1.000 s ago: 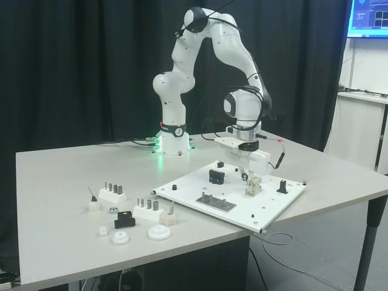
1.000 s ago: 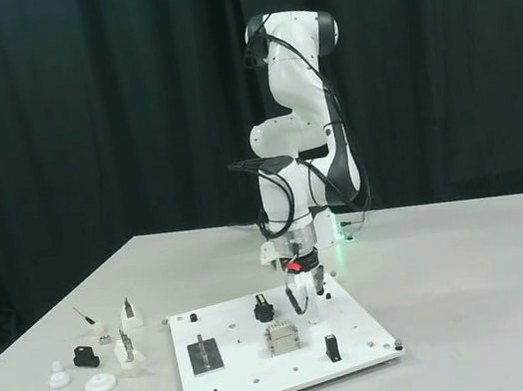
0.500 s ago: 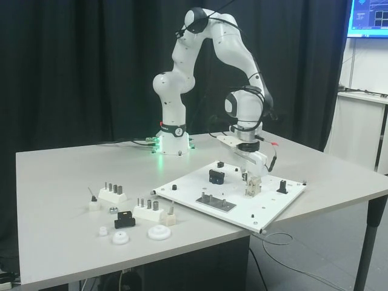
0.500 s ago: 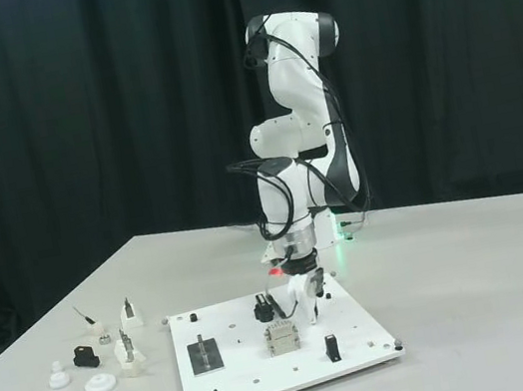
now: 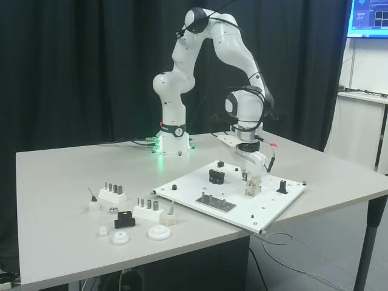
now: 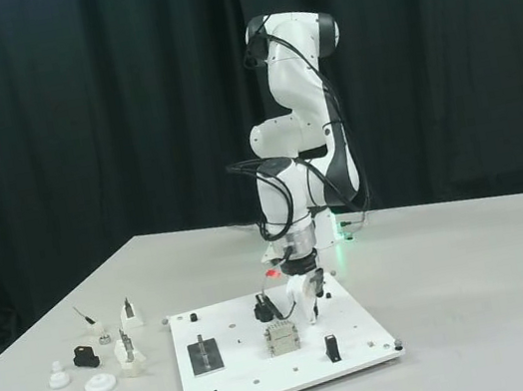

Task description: Insert BNC.

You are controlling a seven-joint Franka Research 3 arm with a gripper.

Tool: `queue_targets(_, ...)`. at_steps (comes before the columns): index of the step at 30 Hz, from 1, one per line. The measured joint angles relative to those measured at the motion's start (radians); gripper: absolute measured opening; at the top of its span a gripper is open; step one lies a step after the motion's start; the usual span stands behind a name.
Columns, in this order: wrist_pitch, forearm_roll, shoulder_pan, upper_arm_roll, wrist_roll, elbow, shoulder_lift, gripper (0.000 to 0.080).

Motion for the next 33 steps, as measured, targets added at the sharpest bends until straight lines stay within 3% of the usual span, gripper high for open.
queue_targets(14, -0.016, -0.001, 0.002, -0.004, 0.002, 0.006, -0.002, 0.0131)
queue_targets(15, -0.018, -0.001, 0.002, -0.005, 0.002, 0.007, -0.003, 0.0328)
queue_targets(19, -0.038, -0.003, 0.003, -0.011, 0.001, 0.017, -0.01, 0.0328)
queue_targets(20, -0.045, -0.004, 0.004, -0.013, 0.0, 0.019, -0.013, 0.0657)
queue_targets(25, -0.083, -0.019, 0.009, -0.025, 0.0, 0.036, -0.029, 0.0657)
queue_targets(26, -0.092, -0.024, 0.012, -0.029, 0.0, 0.04, -0.031, 0.0773)
queue_targets(33, -0.152, -0.046, 0.025, -0.05, 0.0, 0.067, -0.045, 0.0793)
